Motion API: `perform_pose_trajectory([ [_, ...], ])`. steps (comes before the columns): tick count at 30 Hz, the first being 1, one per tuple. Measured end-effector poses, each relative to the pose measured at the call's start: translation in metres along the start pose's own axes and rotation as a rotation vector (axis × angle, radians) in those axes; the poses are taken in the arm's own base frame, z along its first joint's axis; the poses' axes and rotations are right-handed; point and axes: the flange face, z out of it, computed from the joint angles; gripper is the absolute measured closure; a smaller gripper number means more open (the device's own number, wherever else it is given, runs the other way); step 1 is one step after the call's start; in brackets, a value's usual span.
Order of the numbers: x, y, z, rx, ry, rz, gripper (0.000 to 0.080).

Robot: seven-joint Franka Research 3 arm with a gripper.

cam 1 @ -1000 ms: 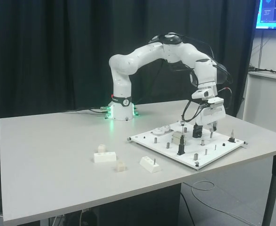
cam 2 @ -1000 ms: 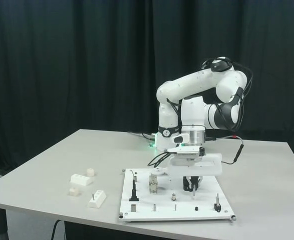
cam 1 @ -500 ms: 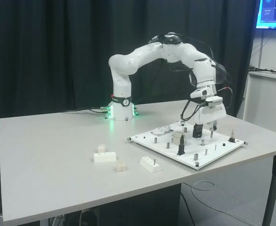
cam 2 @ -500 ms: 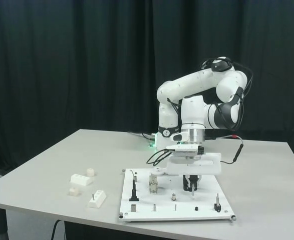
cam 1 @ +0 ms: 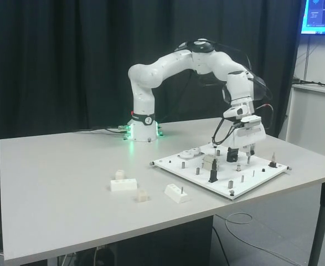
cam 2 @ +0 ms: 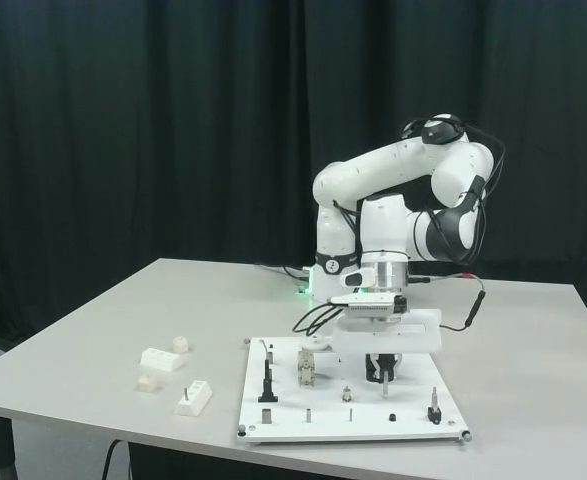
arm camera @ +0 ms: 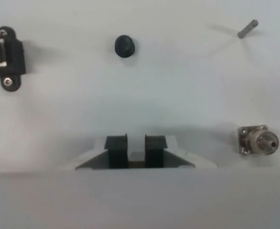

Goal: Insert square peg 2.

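White seven-joint robot arm (cam 1: 168, 62) is showing smooth rounded link housings. Black cables (cam 1: 257, 84) are running along its upper links toward the boxy white gripper (cam 2: 384, 376), which is carrying two black square-tipped fingers (arm camera: 116, 151). Round base (cam 1: 142, 129) is glowing green.

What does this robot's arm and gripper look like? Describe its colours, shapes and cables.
The arm has rounded white links with black bands at some joints. Black cables loop over it. Its base glows green. The gripper has a white body and two black fingers.
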Motion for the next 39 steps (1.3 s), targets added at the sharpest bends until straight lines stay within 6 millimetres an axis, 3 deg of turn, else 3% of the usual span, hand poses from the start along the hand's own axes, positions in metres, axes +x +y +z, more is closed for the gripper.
perform_pose_trajectory([
  [39,-0.0042,0.0029,0.0092,-0.005,-0.002,0.002,0.0731],
])
